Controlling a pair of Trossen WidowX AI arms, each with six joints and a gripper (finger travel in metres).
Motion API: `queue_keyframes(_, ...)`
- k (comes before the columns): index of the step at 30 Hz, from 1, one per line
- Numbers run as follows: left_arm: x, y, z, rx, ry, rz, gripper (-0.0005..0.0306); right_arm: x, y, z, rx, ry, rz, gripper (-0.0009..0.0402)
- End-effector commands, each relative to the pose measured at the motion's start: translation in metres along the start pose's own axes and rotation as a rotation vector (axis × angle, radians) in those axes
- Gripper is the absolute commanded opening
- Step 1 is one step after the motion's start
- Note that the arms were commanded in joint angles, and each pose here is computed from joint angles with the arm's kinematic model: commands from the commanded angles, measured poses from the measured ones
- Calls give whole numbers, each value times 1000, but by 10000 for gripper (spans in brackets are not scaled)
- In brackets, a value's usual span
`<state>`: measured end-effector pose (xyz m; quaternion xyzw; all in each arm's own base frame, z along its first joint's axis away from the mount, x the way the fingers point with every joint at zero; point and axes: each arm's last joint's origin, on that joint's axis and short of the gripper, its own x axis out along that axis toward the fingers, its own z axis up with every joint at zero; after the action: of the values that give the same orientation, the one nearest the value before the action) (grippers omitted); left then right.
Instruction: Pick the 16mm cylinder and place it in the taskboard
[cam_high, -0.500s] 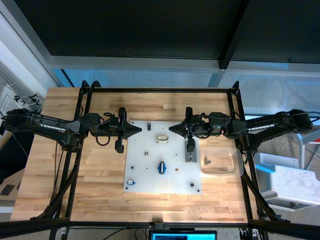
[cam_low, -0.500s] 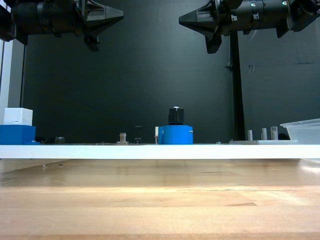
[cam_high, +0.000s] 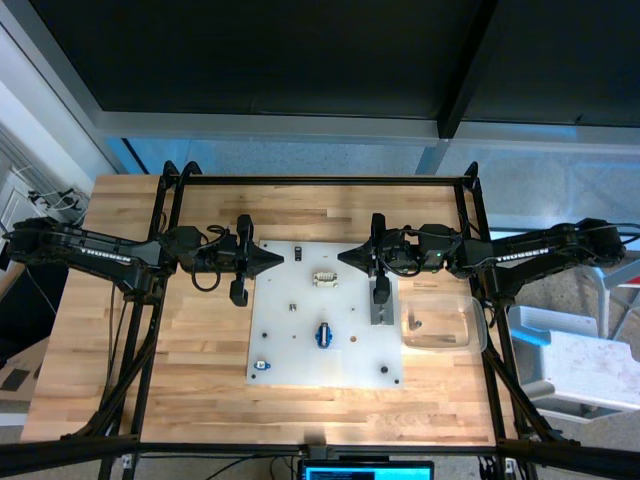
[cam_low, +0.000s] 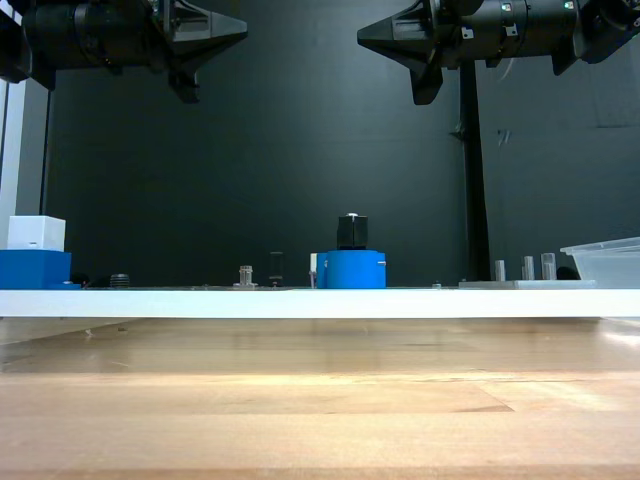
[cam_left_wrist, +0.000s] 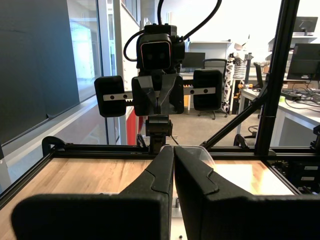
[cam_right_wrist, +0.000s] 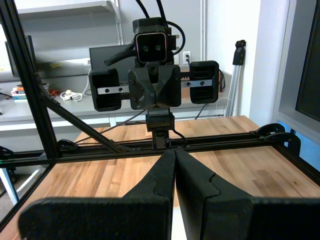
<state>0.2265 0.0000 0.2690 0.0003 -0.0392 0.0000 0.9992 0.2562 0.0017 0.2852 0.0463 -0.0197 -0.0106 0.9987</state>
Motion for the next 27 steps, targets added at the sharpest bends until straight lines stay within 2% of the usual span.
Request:
queue_keyframes(1, 0, 0, 0, 0, 0, 0, 0, 0, 0, 0, 8, 3, 1, 0)
queue_keyframes(3, 0, 0, 0, 0, 0, 0, 0, 0, 0, 0, 9, 6, 11, 0)
queue_keyframes(10, 0, 0, 0, 0, 0, 0, 0, 0, 0, -6, 33, 67, 2, 0)
queue_keyframes(17, 0, 0, 0, 0, 0, 0, 0, 2, 4, -6, 61, 247, -8, 0)
queue_keyframes(24, 0, 0, 0, 0, 0, 0, 0, -3, 8, -1, 90, 496, -33, 0)
queue_keyframes(27, 0, 0, 0, 0, 0, 0, 0, -6, 13, 2, 86, 580, -30, 0)
